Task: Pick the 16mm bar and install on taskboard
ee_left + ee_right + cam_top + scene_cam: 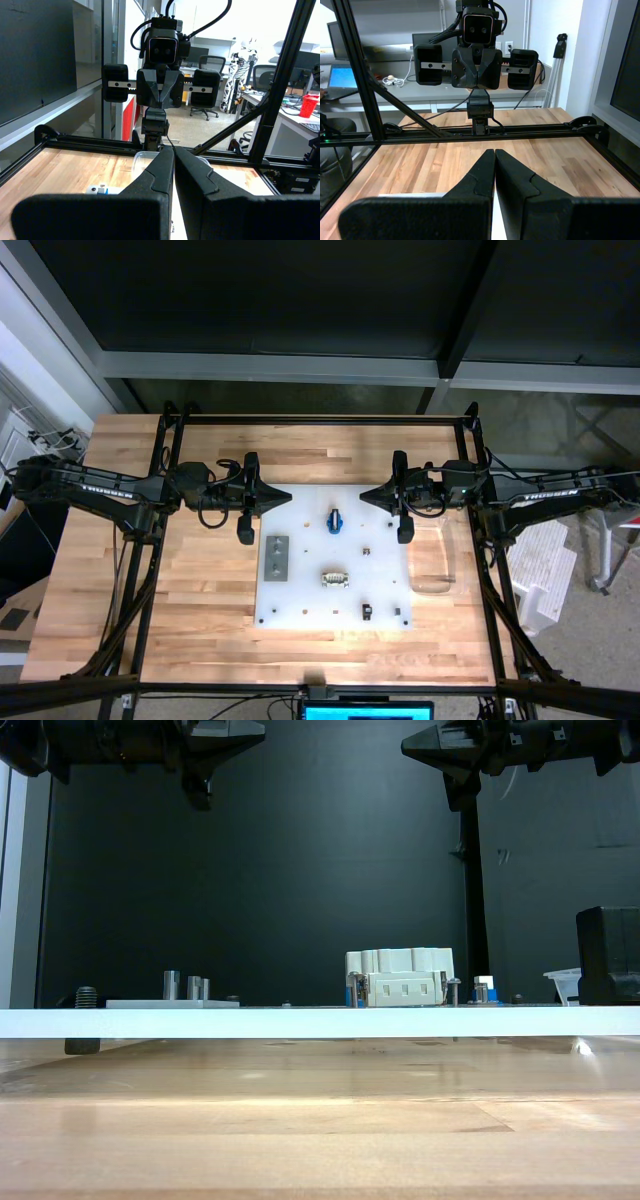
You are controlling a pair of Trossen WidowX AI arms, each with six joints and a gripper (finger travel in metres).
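Light butcher-block wooden table [200, 580] bordered by a black metal frame [320, 420]. Clear plastic tray [432, 585] lies on it toward the right. Blue plastic fitting [334, 521], beige rectangular connector [334, 581] and grey metal block [276, 558] stand apart from one another

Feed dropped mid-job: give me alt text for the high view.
Both grippers hang shut and empty over the far edge of a white board on a wooden table: left gripper at its left corner, right gripper toward its right. The 16mm bar cannot be picked out; a clear tray lies right of the board.
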